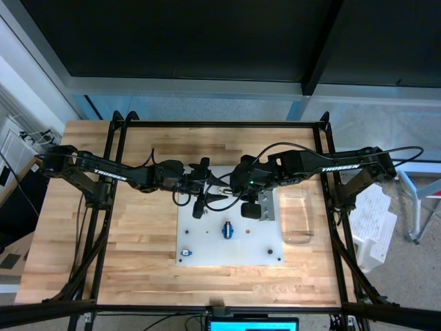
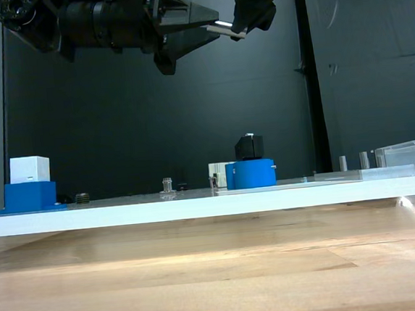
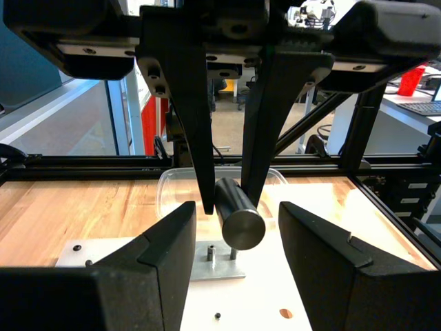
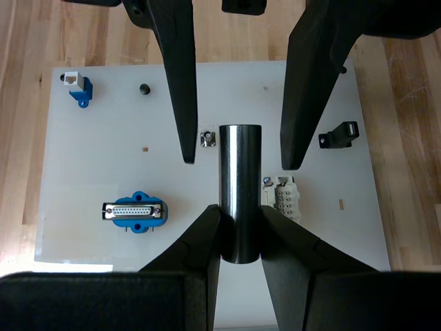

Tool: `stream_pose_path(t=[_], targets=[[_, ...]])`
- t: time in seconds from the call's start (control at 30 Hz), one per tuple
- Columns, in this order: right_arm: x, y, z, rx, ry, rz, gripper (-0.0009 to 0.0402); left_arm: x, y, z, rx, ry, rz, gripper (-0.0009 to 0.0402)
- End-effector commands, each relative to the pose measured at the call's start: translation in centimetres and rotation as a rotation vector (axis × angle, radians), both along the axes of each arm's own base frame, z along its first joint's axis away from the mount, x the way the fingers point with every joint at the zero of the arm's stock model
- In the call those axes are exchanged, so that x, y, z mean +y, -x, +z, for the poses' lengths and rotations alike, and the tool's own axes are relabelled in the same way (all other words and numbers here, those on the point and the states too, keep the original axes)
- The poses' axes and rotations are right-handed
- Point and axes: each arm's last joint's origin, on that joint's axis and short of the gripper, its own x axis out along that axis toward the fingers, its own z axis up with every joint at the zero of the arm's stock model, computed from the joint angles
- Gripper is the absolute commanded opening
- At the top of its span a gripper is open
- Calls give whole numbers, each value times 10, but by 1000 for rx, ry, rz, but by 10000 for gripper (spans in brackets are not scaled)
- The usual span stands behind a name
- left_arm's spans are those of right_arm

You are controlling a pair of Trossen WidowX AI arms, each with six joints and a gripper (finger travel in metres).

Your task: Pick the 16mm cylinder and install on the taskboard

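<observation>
The 16mm cylinder (image 4: 240, 186) is a shiny dark metal rod held level in the air above the white taskboard (image 1: 207, 252). My right gripper (image 4: 240, 211) is shut on one end of it. My left gripper (image 3: 236, 207) faces it from the other side, open, with its fingers (image 4: 180, 103) either side of the rod's free end and not touching it. In the low view the cylinder (image 2: 222, 27) hangs high over the board between both grippers. From above, the two grippers meet over the board's far edge, the left gripper (image 1: 215, 198) facing the right gripper (image 1: 234, 196).
On the board sit a blue connector (image 1: 227, 229), a grey metal block (image 1: 267, 205), a small blue-and-white part (image 1: 186, 254) and several holes. A clear plastic tray (image 1: 296, 217) lies to the board's right. A black frame rings the wooden table.
</observation>
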Motion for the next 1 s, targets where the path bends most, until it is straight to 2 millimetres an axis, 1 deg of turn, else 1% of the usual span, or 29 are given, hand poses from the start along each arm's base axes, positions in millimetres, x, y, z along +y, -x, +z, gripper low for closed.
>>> stream_pose_path(t=[0.03,0.3,0.83,0.9,1.0], targets=[[0,0,0,0,2,2,0,0,0,0,-3,-1,2,150],[0,0,0,-1,1,2,0,0,0,1,-7,-3,6,113],[0,0,0,-6,-2,-4,1,0,0,1,-7,-3,5,25],[0,0,0,-6,5,-9,7,0,0,1,-7,-3,5,14],[0,0,0,-6,4,-10,26,0,0,1,-8,-3,5,-2]])
